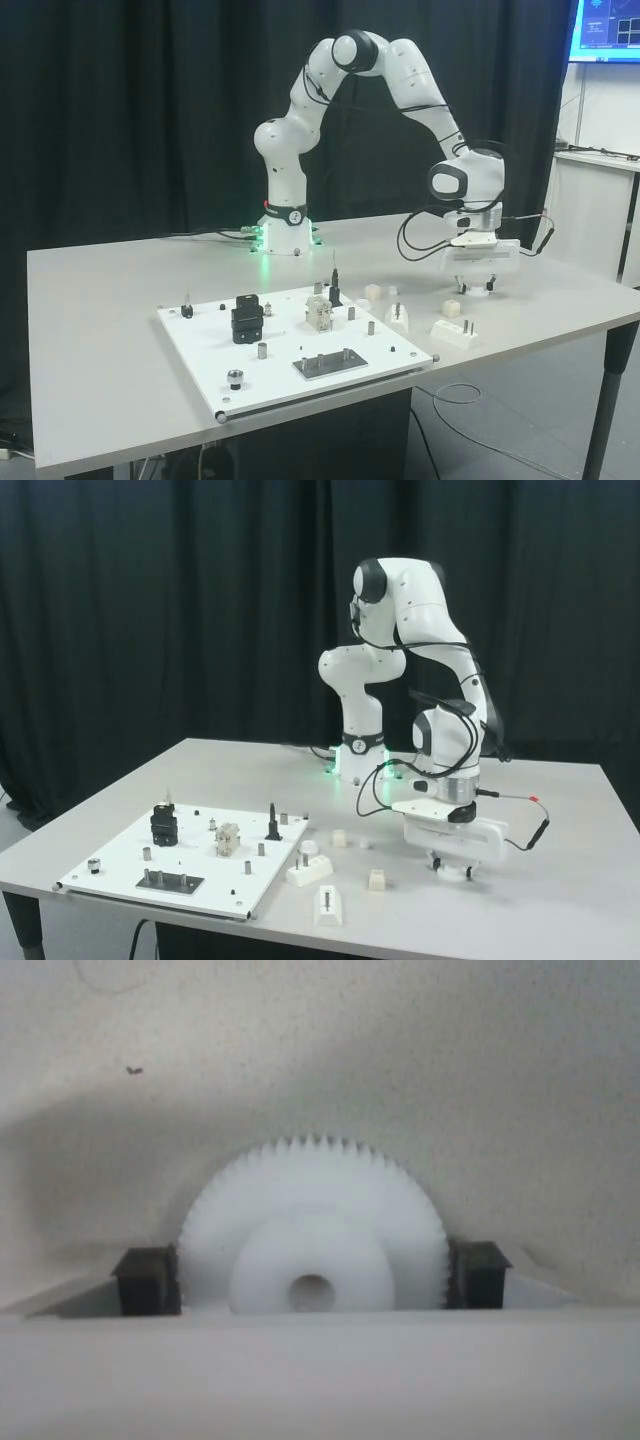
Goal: Pick large gear.
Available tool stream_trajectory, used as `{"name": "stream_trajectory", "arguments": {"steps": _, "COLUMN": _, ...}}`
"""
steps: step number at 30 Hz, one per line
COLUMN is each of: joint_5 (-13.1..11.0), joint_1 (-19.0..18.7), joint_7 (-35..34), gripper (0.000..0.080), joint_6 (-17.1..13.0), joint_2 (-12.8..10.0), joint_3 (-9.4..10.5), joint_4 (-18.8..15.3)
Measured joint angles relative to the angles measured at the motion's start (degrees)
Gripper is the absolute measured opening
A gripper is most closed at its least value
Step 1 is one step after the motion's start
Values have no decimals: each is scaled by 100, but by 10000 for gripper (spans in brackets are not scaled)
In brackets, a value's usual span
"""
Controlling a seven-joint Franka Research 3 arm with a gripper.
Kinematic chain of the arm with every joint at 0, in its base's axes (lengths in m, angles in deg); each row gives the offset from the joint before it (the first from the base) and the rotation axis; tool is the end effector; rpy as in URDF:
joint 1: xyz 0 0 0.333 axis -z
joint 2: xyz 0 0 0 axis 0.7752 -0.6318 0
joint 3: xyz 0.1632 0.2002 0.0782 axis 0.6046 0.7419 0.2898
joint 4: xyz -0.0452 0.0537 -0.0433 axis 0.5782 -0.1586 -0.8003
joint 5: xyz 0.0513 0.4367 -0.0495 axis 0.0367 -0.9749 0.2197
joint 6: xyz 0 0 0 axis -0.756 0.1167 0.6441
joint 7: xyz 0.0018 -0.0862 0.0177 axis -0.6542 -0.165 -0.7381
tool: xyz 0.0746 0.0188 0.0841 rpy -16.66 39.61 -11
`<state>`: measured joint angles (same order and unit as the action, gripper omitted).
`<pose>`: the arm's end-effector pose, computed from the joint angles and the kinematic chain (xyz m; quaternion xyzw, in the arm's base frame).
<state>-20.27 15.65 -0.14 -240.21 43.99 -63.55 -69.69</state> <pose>0.5232 0.2733 0.0891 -0.8446 0.5349 -0.0132 0.0200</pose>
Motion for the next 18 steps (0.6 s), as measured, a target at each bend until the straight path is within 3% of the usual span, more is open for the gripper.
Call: {"name": "stream_trajectory", "arguments": {"steps": 18, "joint_5": 0, "joint_1": 49, "joint_7": -10, "gripper": 591, "joint_6": -78, "joint_2": 56, "joint_3": -2, "joint_4": 15}}
